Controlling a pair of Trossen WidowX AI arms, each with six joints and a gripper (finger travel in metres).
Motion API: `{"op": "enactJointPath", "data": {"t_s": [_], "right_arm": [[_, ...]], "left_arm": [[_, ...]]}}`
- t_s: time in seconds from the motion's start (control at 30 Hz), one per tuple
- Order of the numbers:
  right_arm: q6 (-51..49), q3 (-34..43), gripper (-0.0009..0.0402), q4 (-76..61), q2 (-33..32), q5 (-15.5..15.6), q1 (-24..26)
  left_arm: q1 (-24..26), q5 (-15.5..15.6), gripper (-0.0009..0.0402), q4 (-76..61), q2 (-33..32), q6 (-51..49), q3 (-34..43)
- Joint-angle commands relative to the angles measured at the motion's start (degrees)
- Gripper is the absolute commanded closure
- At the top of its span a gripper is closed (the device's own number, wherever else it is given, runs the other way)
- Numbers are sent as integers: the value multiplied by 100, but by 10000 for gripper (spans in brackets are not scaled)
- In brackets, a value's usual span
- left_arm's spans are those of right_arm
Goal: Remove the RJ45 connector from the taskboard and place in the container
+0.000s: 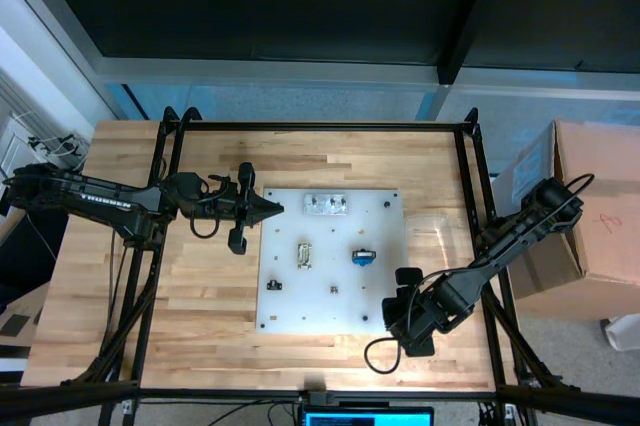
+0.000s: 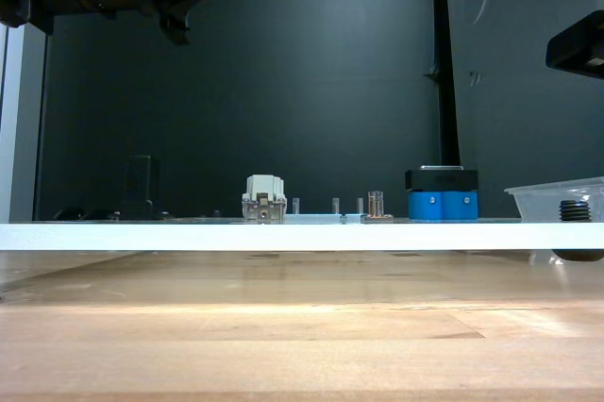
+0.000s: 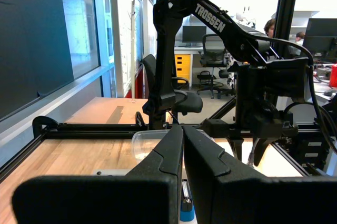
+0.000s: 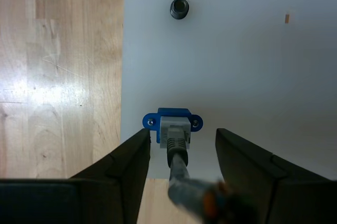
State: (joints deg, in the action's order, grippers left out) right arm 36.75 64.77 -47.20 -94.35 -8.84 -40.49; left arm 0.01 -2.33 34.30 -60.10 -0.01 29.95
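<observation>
High view first: at the left, the left tool (image 1: 272,209) is held level above the worktop (image 1: 205,336), its tip just at the left edge of the taskboard (image 1: 330,296). In the left wrist view its fingers are seen pressed together with nothing between them, so it is judged to be parked out of the way.

Across the white board, the right tool (image 1: 403,316) is found over the near right corner, pointed down. In the right wrist view its fingers (image 4: 131,150) are spread wide. The RJ45 connector (image 4: 176,129) is framed between them, seated in its blue mount (image 4: 168,114) at the board's edge, with its cable (image 4: 179,163) trailed back toward the camera. Nothing is gripped yet, and the straddling stance is read as a line-up for a pinch on the plug body. By the low view, the tool is placed well above the board.

Further right, the clear container (image 2: 555,191) is set just beside the board, near enough for a short carry.
</observation>
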Motion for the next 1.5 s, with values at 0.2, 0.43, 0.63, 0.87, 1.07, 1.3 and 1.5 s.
{"op": "enactJointPath", "data": {"t_s": [0.2,0.43,0.63,0.87,1.07,1.3,1.5], "right_arm": [[-13,7,310,24,9,-4,0],[-13,7,376,68,13,13,0],[-13,7,389,83,17,63,0],[-13,26,394,79,87,109,0],[-11,31,393,35,247,98,0],[9,31,393,-52,599,94,68],[9,28,393,-389,914,94,175]], "left_arm": [[0,0,393,2,-2,0,0],[0,0,393,2,-2,0,0],[0,0,393,2,-2,0,0],[0,0,393,2,-2,0,0],[0,0,393,2,-2,0,0],[0,0,393,2,-2,0,0],[-2,0,393,2,-2,0,0]]}}
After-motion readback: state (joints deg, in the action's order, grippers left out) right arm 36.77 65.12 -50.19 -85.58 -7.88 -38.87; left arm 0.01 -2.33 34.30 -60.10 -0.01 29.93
